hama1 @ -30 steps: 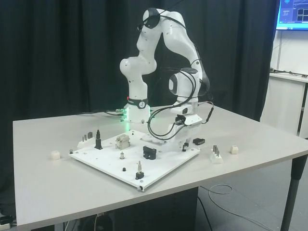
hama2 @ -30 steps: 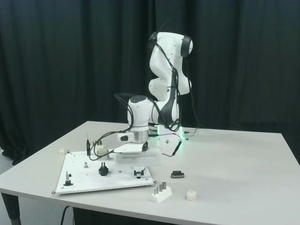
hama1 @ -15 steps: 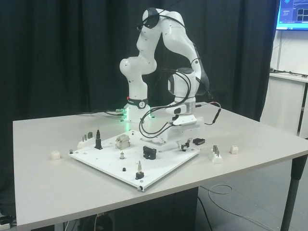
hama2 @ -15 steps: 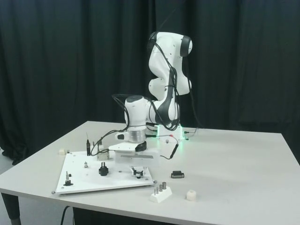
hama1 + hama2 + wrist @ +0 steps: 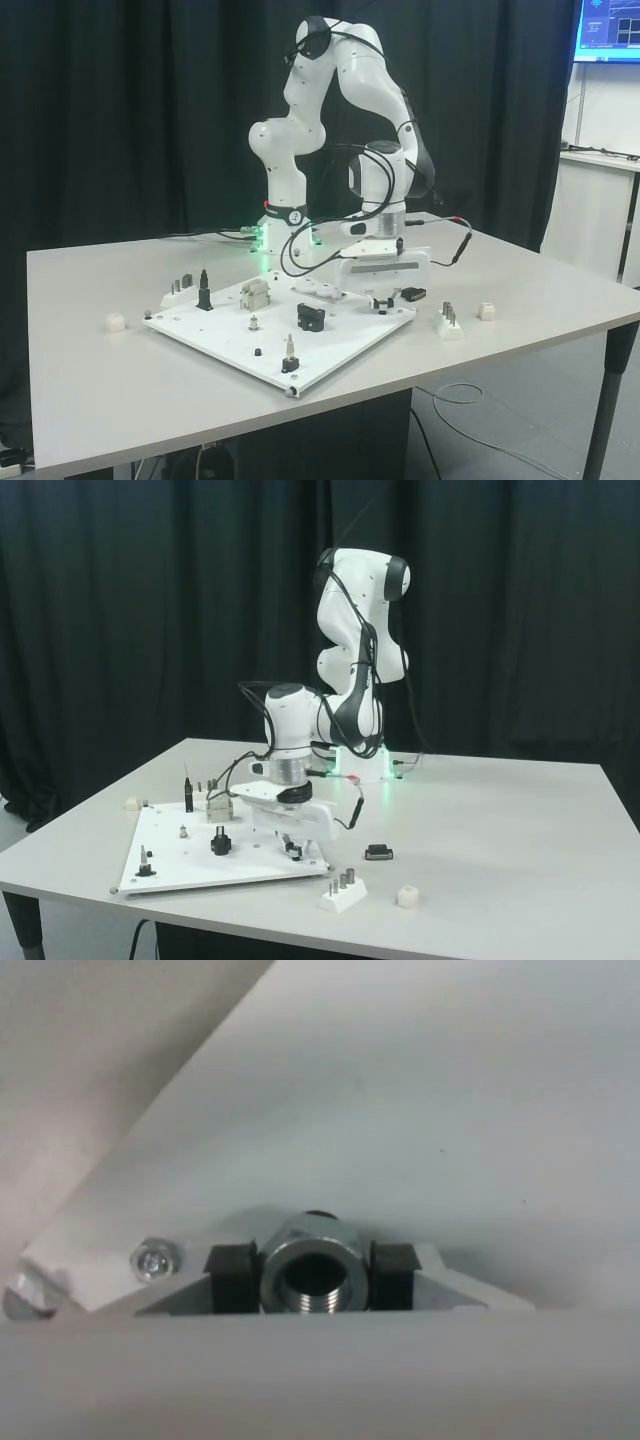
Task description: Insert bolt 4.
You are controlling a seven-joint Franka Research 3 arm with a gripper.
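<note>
In the wrist view a grey metal bolt (image 5: pixel 313 1275) with a threaded hollow top sits between my two black finger pads (image 5: pixel 232 1278), which press on both of its sides. It stands near a corner of the white board (image 5: pixel 420 1110), beside a small screw (image 5: pixel 155 1260). In the room views my gripper (image 5: pixel 383 302) (image 5: pixel 292 850) is down on the white board (image 5: pixel 330 345) (image 5: pixel 180 865) at the corner nearest the bolt holder; the hand hides the bolt there.
A white holder with upright bolts (image 5: pixel 449 322) (image 5: pixel 341 892), a small white cube (image 5: pixel 487 311) (image 5: pixel 407 895) and a black part (image 5: pixel 413 294) (image 5: pixel 378 852) lie just off that corner. Black fixtures (image 5: pixel 311 319) and posts (image 5: pixel 204 290) stand on the board. Another cube (image 5: pixel 115 322) lies at its far side.
The hand has turned about its upright axis while staying at the same board corner; the cable loop has swung round with it.
</note>
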